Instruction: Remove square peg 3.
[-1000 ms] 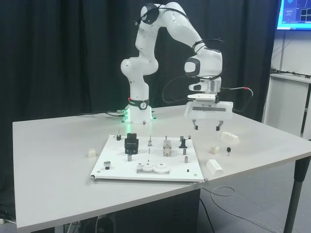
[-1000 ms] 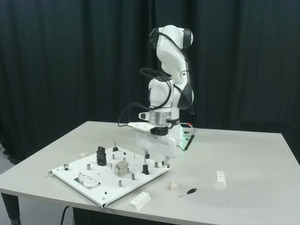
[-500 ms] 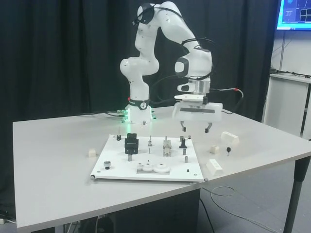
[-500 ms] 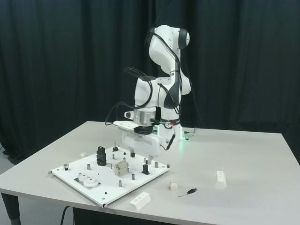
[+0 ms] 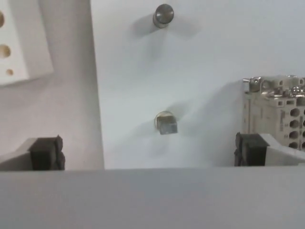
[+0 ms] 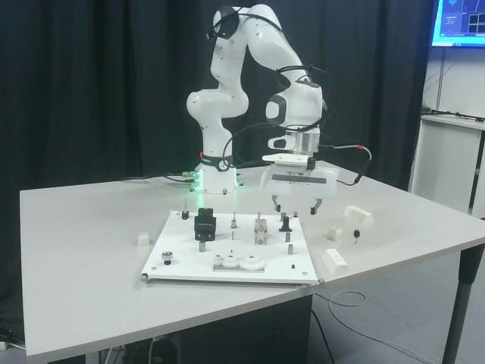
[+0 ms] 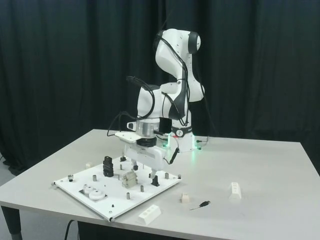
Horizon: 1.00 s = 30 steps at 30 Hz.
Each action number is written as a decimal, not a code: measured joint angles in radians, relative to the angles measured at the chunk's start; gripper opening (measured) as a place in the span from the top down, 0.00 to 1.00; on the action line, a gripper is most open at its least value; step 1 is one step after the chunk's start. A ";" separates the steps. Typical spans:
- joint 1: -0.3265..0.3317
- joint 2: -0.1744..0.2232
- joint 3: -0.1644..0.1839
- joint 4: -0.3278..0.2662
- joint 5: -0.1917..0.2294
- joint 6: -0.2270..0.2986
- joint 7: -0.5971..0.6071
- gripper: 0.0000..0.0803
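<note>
the fingers [image 5: 147, 152] hang spread and empty above the white board [image 5: 214, 62], square peg 3 [image 5: 166, 125] seated in it between them, and a descent drifting sideways would likely catch the nearby connector block [image 5: 276, 107].

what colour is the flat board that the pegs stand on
White: the flat peg board shows best in the first room view, lying on the grey table.

Looking down on a white board [image 5: 200, 95]: square peg [image 5: 166, 124] standing midway between the wide-apart black fingertips [image 5: 46, 152], untouched. Round peg [image 5: 163, 15] farther along, grey connector block [image 5: 276, 114] beside one fingertip, white holed block [image 5: 21, 43] off the board on grey table [image 5: 66, 119].
</note>
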<state>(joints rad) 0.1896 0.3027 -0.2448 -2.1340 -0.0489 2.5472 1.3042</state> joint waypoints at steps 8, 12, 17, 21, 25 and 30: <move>-0.009 0.028 0.000 0.003 0.002 0.017 -0.014 0.00; -0.014 0.045 0.000 0.008 0.005 0.021 -0.041 0.00; -0.018 0.069 0.001 0.018 0.022 0.023 -0.061 0.00; -0.021 0.087 0.002 0.027 0.051 0.028 -0.091 0.00; -0.023 0.101 0.002 0.034 0.079 0.036 -0.122 0.00; -0.025 0.117 0.002 0.045 0.106 0.041 -0.158 0.00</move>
<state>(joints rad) 0.1649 0.4201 -0.2431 -2.0889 0.0570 2.5878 1.1466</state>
